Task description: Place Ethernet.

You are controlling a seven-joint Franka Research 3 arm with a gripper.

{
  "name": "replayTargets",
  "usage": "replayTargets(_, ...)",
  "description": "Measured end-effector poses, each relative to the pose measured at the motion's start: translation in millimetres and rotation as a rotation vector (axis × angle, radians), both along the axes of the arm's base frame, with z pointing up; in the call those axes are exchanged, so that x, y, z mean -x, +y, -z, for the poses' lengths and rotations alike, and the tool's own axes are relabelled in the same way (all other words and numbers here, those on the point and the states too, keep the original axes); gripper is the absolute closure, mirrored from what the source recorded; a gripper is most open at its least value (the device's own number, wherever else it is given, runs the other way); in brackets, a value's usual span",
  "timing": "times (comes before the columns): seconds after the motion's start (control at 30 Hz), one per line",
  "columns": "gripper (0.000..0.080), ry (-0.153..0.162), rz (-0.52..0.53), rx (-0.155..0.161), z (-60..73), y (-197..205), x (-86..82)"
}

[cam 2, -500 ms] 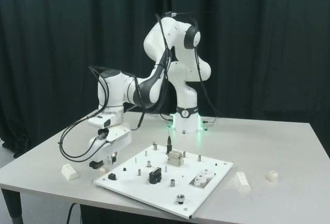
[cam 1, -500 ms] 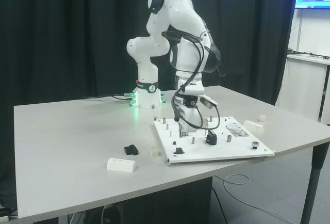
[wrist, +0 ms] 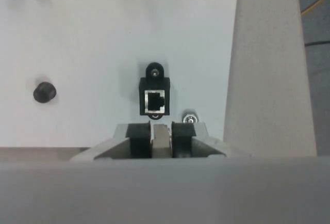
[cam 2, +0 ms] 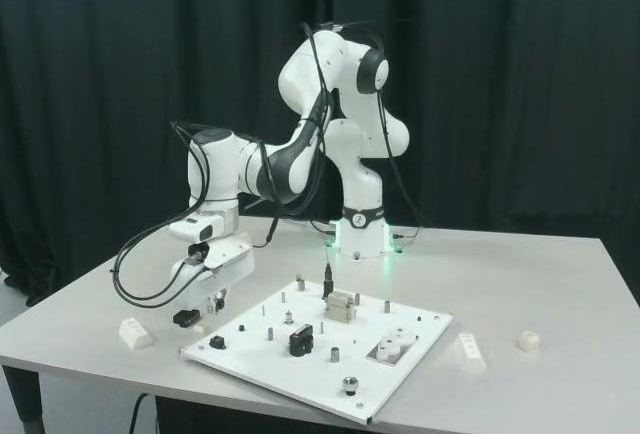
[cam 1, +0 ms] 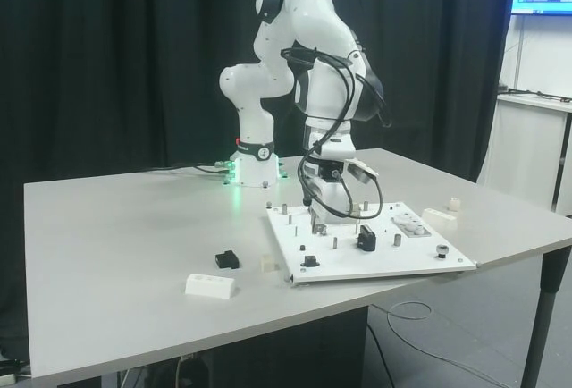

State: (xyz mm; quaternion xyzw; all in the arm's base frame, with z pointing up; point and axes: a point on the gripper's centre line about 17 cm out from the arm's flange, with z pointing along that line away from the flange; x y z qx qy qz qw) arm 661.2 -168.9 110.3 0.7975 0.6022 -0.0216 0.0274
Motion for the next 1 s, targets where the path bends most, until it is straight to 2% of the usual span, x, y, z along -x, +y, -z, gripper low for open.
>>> replayTargets(0.6,0.0722,-0.003,0.000,0.003,-0.8,-1.7,-0.8)
replayTargets(1.0,0.0723,0.000,0.016,0.067,-3.2,-49.1,7.4)
